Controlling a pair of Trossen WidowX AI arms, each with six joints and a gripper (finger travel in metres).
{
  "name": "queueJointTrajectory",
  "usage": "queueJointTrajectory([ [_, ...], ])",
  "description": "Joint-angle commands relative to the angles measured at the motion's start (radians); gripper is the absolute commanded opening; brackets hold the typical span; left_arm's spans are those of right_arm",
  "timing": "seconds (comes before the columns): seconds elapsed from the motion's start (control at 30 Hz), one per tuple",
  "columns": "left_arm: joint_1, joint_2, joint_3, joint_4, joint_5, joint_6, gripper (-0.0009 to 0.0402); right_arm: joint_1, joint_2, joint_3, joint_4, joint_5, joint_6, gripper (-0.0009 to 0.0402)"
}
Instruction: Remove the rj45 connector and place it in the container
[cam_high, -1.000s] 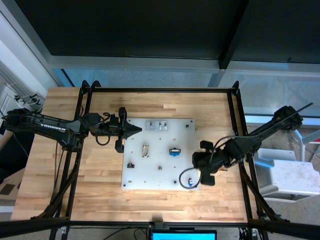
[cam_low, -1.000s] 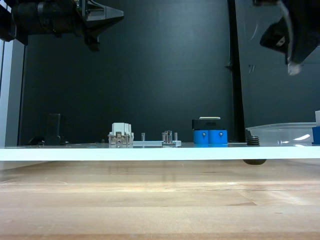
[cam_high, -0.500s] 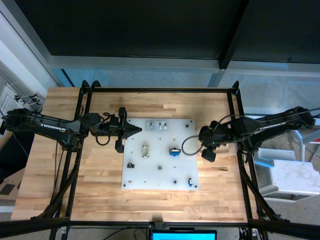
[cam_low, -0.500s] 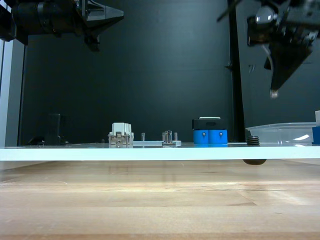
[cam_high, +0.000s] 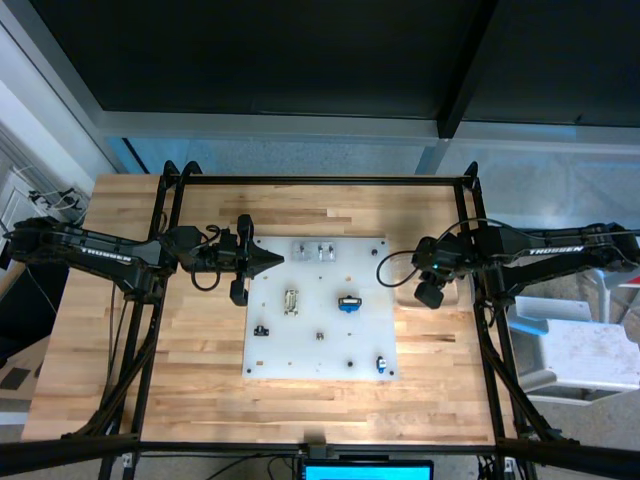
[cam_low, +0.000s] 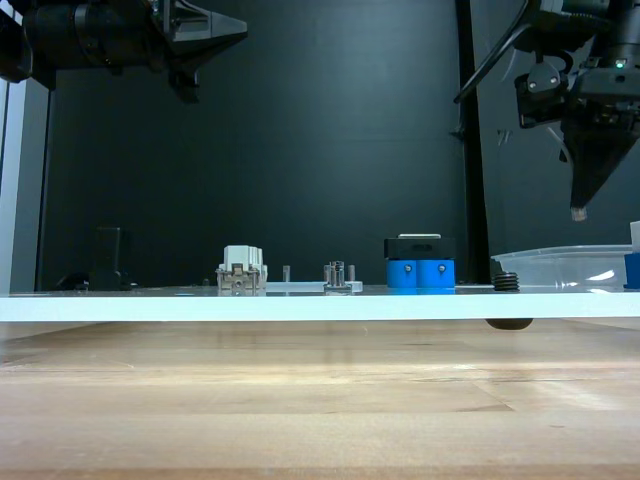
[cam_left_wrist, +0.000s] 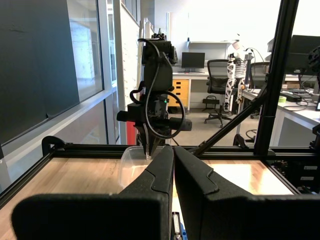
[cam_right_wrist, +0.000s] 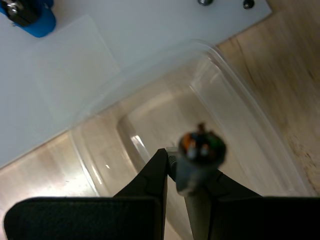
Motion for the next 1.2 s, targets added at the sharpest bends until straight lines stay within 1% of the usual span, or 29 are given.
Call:
queueJointTrajectory([
  [0.03,0.000,0.000,0.000,0.000,0.000,0.000,0.0000,-0.002,-0.005,-0.001,-0.032,0.000,-0.008,0.0000],
  [0.13,0.000,0.000,0.000,0.000,0.000,0.000,0.0000,-0.002,-0.005,-0.001,-0.049,-0.010,-0.024,0.0000],
  [0.43,0.000,0.000,0.000,0.000,0.000,0.000,0.0000,-0.003,-0.005,0.000,-0.060,-0.010,-0.029,0.0001],
  [0.53,0.000,0.000,0.000,0.000,0.000,0.000,0.0000,-0.004,-0.005,0.000,-0.066,-0.009,-0.032,0.0012],
  [0.63,0.000,0.000,0.000,0.000,0.000,0.000,0.0000,-0.004,-0.005,0.000,-0.067,-0.009,-0.032,0.0036],
  [0.83,0.000,0.000,0.000,0.000,0.000,0.000,0.0000,-0.004,-0.005,-0.001,-0.081,-0.007,-0.033,0.0110],
  [0.97,0.000,0.000,0.000,0.000,0.000,0.000,0.0000,-0.004,-0.005,-0.001,-0.082,-0.007,-0.032,0.0151],
  [1.07,0.000,0.000,0.000,0.000,0.000,0.000,0.0000,-0.004,-0.005,-0.001,-0.082,-0.007,-0.032,0.0174],
  [1.2,0.000,0.000,0.000,0.000,0.000,0.000,0.0000,-0.004,-0.005,-0.001,-0.082,-0.006,-0.032,0.0192],
])
